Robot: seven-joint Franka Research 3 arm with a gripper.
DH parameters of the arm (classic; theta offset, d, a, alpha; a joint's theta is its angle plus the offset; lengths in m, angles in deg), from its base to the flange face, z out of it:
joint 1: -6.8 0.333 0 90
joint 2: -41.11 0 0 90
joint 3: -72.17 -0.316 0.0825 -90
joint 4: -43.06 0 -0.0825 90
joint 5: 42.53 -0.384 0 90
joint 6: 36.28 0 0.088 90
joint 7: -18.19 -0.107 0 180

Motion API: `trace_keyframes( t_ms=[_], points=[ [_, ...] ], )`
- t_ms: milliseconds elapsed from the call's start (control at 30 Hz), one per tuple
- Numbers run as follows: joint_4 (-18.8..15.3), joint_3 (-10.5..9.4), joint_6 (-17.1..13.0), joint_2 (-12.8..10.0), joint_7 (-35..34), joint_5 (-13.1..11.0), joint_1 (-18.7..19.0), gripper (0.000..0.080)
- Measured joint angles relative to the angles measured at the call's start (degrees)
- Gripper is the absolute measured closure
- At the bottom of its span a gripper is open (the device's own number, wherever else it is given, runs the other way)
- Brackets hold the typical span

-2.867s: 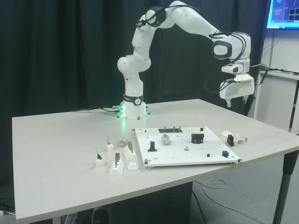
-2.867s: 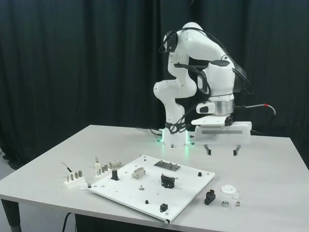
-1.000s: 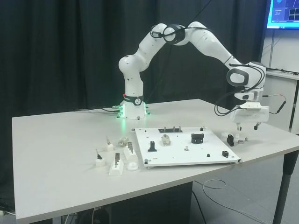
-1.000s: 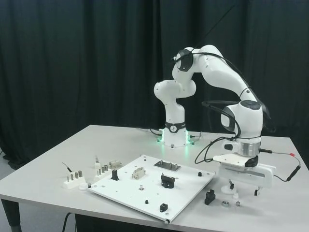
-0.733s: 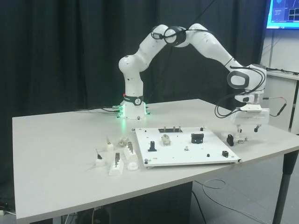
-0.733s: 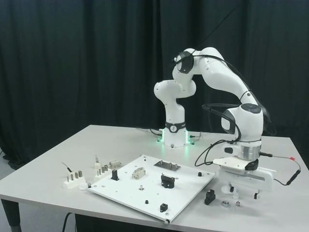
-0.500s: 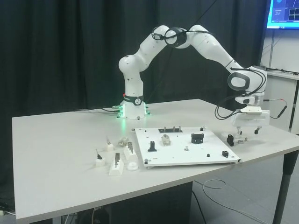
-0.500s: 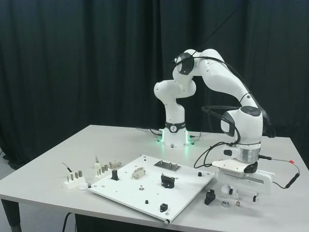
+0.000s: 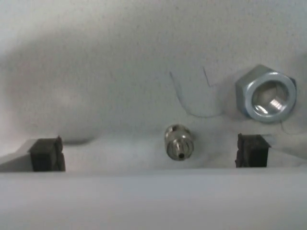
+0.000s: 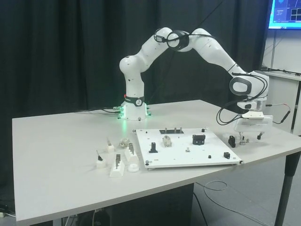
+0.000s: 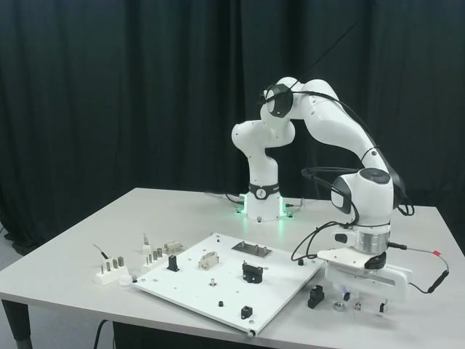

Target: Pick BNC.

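The BNC (image 9: 178,142) is a small grey metal connector standing upright on the grey table beside the board's corner. In the wrist view it sits between my two black fingertips (image 9: 47,154), nearer one pad than the other and touching neither. My gripper (image 11: 363,302) is open and lowered almost to the table around the BNC (image 11: 357,306). From the first room view the gripper (image 10: 249,137) hangs low at the table's right side.
A grey hex nut (image 9: 266,97) lies close beside the BNC. A black part (image 11: 316,296) stands between the gripper and the white board (image 11: 225,280), which carries several fixtures. White holders (image 11: 109,273) with parts sit at the far left. The table's front edge (image 11: 407,342) is near.
The arm has swung out from high above the table and come down at the right side. The open gripper has sunk over the last second until its fingers flank the BNC.
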Motion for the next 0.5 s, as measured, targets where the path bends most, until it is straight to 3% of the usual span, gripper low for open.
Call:
trace_keyframes(
  t_ms=[500],
  points=[
    [0.3,0.23,-0.8,-1.0,0.0,-0.8,0.0,0.0003]
  ],
)
